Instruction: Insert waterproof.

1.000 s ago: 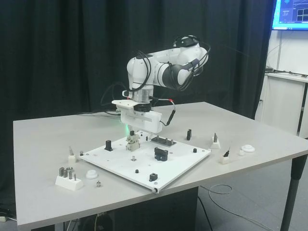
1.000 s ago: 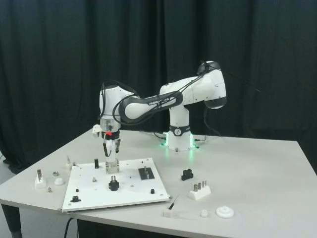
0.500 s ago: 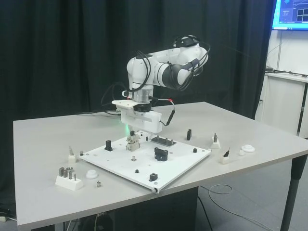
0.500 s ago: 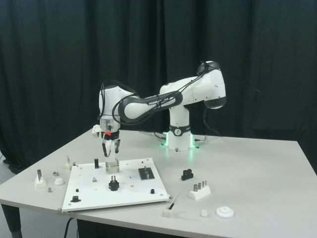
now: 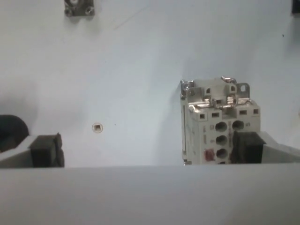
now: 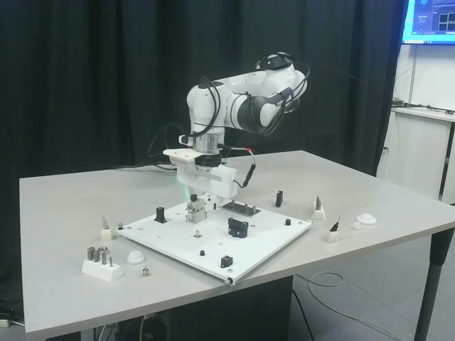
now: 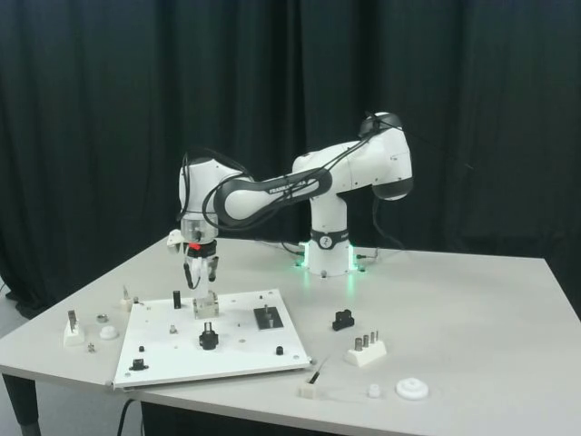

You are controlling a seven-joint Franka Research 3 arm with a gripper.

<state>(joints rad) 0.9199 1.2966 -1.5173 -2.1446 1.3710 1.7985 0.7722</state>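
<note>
Hovering over the connector with fingers spread

The gripper [image 5: 145, 150] is seen from the wrist view with its two black pads far apart, one pad [image 5: 46, 151] at the lower left of the frame and the other at the lower right, nothing being held between them. The waterproof connector [image 5: 218, 123], a grey block with round ports and metal clips on its top, is found right of centre in that frame, standing on the white board [image 5: 140, 70]. The right-hand pad overlaps the connector's lower right corner in the picture; whether it touches cannot be told. A small hole [image 5: 97, 127] in the board is seen left of centre, and a small metal fitting [image 5: 78, 7] lies at the upper left edge.

In the first room view the gripper [image 6: 197, 189] is placed just above the connector [image 6: 195, 211], left of the frame's centre, on the far part of the white board [image 6: 270, 238]. Black fixtures [image 6: 237, 227] are spread over the board. The grey table [image 6: 64, 213] carries a white holder with pegs [image 6: 100, 263] at the lower left and a white gear [image 6: 365, 219] at the right.

In the second room view the gripper [image 7: 200, 272] hangs above the connector [image 7: 206, 306] in the left half of the frame, the white arm [image 7: 300, 186] reaching over from its base near the centre
</note>
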